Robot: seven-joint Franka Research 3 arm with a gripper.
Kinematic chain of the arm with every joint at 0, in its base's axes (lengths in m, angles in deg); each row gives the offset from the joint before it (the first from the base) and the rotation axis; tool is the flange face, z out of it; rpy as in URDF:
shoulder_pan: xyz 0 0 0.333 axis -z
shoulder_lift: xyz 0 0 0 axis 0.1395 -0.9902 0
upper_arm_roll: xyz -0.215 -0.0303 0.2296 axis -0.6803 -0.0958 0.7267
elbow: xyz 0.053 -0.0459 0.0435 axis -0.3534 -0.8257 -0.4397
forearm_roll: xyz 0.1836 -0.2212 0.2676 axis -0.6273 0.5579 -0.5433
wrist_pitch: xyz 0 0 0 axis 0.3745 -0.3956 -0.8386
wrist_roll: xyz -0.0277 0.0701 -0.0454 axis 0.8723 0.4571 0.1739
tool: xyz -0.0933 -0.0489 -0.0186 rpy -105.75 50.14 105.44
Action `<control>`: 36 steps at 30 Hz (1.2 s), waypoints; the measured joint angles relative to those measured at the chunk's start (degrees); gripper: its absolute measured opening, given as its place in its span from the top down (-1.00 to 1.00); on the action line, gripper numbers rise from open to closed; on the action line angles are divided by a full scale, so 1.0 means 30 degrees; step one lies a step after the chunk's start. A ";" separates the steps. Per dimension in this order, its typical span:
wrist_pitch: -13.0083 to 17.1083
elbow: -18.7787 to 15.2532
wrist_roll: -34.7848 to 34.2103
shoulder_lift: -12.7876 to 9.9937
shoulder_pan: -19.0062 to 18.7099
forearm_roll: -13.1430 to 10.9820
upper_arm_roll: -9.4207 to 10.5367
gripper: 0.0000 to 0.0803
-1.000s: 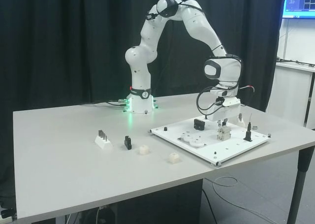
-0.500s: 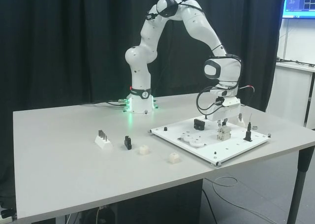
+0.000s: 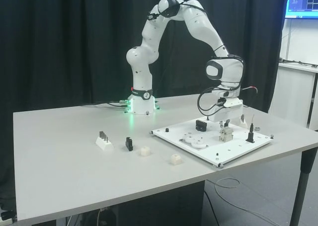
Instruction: Insert BNC.
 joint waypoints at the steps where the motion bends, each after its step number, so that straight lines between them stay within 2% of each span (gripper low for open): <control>1: 0.0002 0.0000 -0.0194 0.0000 0.0003 -0.0008 0.0000 0.71; 7: 0.0007 0.0000 -0.1896 0.0000 0.0012 -0.0059 0.0001 0.71; 24: 0.0181 -0.0070 -0.9267 0.0020 0.0011 -0.0070 0.0010 0.71; 36: 0.1038 -0.0599 -1.2527 0.0250 0.0011 -0.0158 0.0062 0.71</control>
